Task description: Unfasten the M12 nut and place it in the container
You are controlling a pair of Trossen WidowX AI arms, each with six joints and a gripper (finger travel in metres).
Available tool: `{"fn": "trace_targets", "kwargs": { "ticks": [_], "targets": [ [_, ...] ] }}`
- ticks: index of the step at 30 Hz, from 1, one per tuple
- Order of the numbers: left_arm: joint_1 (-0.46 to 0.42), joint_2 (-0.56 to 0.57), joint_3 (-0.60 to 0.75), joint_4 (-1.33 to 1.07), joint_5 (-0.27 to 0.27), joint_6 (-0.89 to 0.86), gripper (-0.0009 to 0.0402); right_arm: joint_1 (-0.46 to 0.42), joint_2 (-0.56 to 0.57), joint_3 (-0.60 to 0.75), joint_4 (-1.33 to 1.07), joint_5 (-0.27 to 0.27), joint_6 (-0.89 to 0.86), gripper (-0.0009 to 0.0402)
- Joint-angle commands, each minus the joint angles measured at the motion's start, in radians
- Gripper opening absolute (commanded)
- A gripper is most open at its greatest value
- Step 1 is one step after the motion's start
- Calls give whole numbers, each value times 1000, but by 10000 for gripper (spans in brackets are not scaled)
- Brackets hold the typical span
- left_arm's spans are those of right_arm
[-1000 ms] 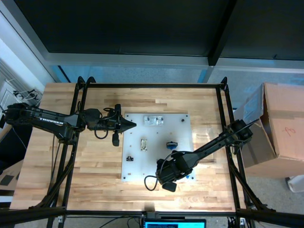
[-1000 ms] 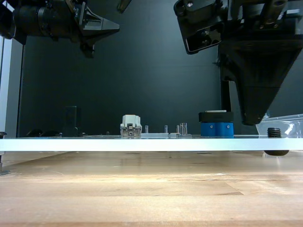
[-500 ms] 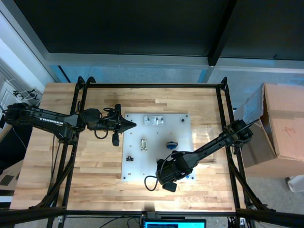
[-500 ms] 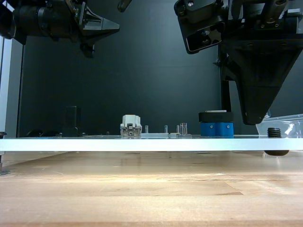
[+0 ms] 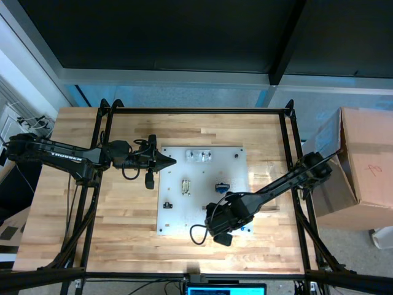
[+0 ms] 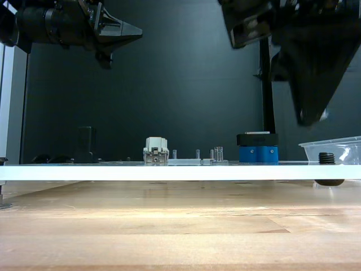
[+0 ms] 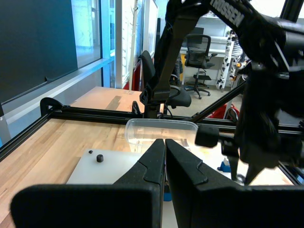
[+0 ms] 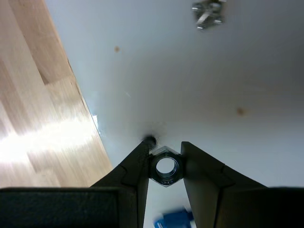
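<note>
Risen right end effector [image 6: 307, 119] pinching nut [image 8: 166, 167] above board [image 5: 175, 216], left end effector [image 7: 165, 142] closed aloft

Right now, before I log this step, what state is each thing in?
right gripper: shut on nut, raised above board, near right.
left gripper: shut, empty, above board's left edge.
nut: held, off its stud.
stud: bare, ribs showing.
container: upright, without the nut.

You'll find the small silver nut [image 8: 166, 167] held in the right gripper [image 6: 308, 119], above the black ribbed stud [image 6: 326, 158] at the near right edge of the white board [image 5: 175, 209]. The left gripper [image 5: 172, 161] hangs over its far left edge.
</note>
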Motion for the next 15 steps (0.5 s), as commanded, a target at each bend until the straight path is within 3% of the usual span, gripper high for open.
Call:
{"fn": "trace_targets", "kwargs": {
  "ticks": [1, 15],
  "targets": [
    [0, 0, 0, 0, 0, 0, 0, -8, -80, -59, -8, 2, -8, 0],
    [0, 0, 0, 0, 0, 0, 0, -124, -560, -476, -27, 13, 1, 0]
  ]
}}
